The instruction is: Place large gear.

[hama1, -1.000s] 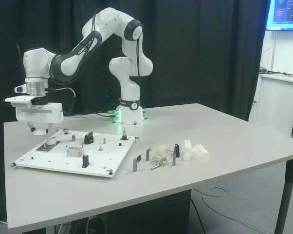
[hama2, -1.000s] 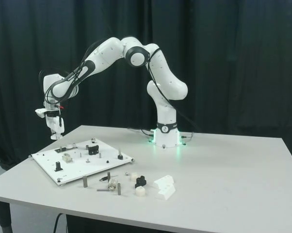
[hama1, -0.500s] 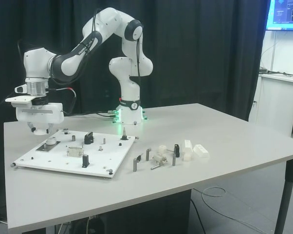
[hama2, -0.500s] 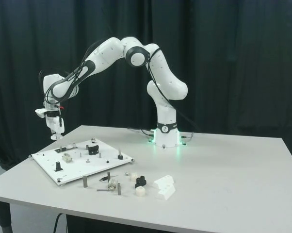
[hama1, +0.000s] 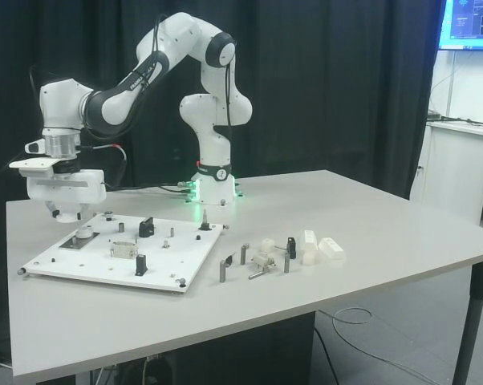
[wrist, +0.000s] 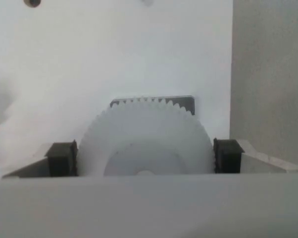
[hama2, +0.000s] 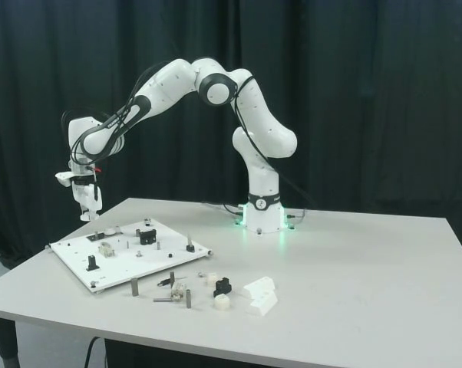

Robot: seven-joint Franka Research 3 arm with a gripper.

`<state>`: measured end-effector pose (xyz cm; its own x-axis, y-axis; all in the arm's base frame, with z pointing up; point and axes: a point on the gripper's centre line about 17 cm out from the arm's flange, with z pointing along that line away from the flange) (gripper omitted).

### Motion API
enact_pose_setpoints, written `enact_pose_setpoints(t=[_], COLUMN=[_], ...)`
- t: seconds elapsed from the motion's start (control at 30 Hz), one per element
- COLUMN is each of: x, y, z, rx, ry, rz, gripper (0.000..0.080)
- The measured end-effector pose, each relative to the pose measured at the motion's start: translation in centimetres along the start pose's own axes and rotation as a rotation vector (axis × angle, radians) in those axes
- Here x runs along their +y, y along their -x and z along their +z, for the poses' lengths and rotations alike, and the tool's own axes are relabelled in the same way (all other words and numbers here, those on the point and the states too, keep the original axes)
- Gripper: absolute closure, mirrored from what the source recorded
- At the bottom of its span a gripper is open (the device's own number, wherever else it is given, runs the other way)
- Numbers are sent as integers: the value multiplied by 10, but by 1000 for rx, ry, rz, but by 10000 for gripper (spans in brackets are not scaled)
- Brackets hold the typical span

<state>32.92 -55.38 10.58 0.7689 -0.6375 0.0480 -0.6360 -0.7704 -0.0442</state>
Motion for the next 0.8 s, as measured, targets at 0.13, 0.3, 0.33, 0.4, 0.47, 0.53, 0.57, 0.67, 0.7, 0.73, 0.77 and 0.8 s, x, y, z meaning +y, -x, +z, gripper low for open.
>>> enact_pose_setpoints(t=[0.13, 0.3, 0.33, 0.4, 0.47, 0.53, 0.57, 0.67, 0.7, 0.73, 0.77, 0.8], x=[-3, -14, -17, -24, -31, -39, -43, -54, -58, -61, -64, -68], y=[-1, -8, -10, -15, -21, -26, -30, -39, -43, -47, -51, -56], z=[1, 2, 1, 1, 1, 0, -1, -4, -5, -7, -8, -9], rx=[0, 7, 9, 14, 19, 25, 28, 40, 45, 51, 56, 64], ry=[-1, -5, -7, -11, -15, -19, -20, -25, -25, -25, -25, -24], rz=[-7, -27, -34, -52, -71, -88, -95, -115, -122, -129, -136, -143], gripper=[207, 207, 207, 207, 207, 207, 207, 207, 207, 207, 207, 207])
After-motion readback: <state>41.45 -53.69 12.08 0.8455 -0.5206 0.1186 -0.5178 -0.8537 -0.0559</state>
